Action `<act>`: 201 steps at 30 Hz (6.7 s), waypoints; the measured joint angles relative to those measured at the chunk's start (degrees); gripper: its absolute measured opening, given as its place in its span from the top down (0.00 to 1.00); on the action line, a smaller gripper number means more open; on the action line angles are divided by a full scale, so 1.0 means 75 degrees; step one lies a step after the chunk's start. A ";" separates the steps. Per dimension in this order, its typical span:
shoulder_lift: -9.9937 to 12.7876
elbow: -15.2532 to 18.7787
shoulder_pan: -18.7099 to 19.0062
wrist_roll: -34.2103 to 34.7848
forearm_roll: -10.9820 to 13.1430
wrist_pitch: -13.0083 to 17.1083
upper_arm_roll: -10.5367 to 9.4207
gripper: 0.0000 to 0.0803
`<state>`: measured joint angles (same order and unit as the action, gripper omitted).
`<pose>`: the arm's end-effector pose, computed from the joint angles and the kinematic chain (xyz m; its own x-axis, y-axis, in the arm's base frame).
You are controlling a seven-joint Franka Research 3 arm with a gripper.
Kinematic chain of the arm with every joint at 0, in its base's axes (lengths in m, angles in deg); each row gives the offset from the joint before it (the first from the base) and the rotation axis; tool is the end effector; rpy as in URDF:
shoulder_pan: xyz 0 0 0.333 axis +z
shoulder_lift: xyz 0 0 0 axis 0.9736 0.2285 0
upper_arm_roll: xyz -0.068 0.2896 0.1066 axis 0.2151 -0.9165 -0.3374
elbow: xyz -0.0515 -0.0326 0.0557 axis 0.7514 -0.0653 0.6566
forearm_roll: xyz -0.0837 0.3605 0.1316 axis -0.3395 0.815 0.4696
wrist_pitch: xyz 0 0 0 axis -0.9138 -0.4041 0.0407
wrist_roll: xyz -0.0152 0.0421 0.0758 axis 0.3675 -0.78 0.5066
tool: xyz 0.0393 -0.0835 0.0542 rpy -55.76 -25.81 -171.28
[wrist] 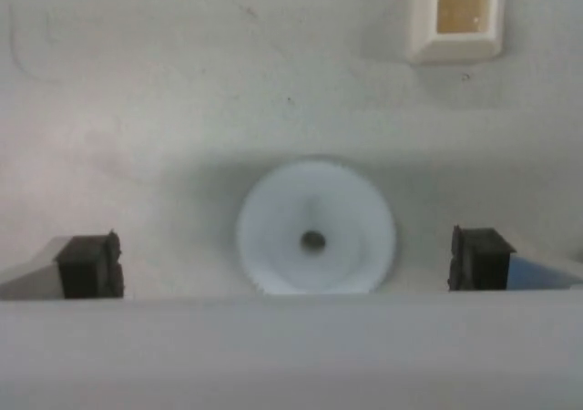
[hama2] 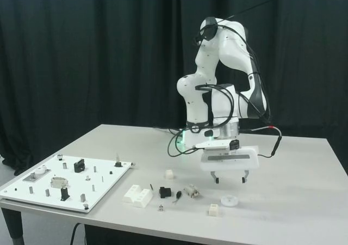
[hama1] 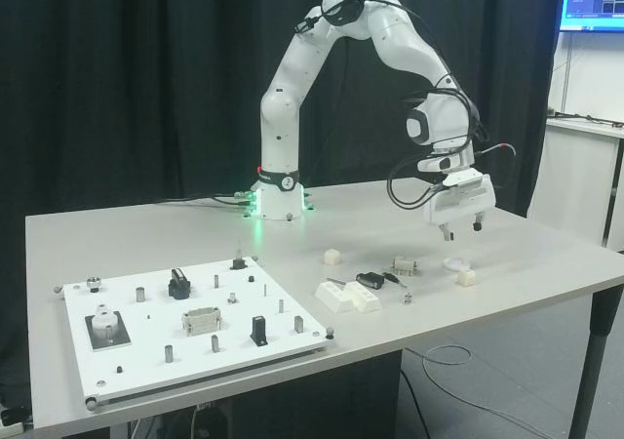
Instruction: Remove medium gear.
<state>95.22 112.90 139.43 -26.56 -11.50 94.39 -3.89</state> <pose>0.5361 0.2034 0.2512 0.7271 -0.6834 0.0656 -0.6568 -0.7203 -0.2234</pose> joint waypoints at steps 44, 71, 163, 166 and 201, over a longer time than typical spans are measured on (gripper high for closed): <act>0.0146 -0.1578 -0.0375 0.2405 -0.3067 -0.2211 0.0952 0.00; 0.0082 -0.2012 -0.3336 -0.1563 -0.3448 -0.2433 0.1769 0.00; 0.3889 -0.6890 -1.1893 -0.9422 0.1698 -0.3167 -0.1171 0.00; 0.4027 -0.7013 -1.1953 -0.9422 0.1746 -0.3167 -0.1207 0.00; 0.4642 -0.7681 -1.2318 -0.9484 0.1881 -0.3559 -0.1237 0.00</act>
<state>130.03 55.30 47.04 -97.69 2.61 67.70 -13.17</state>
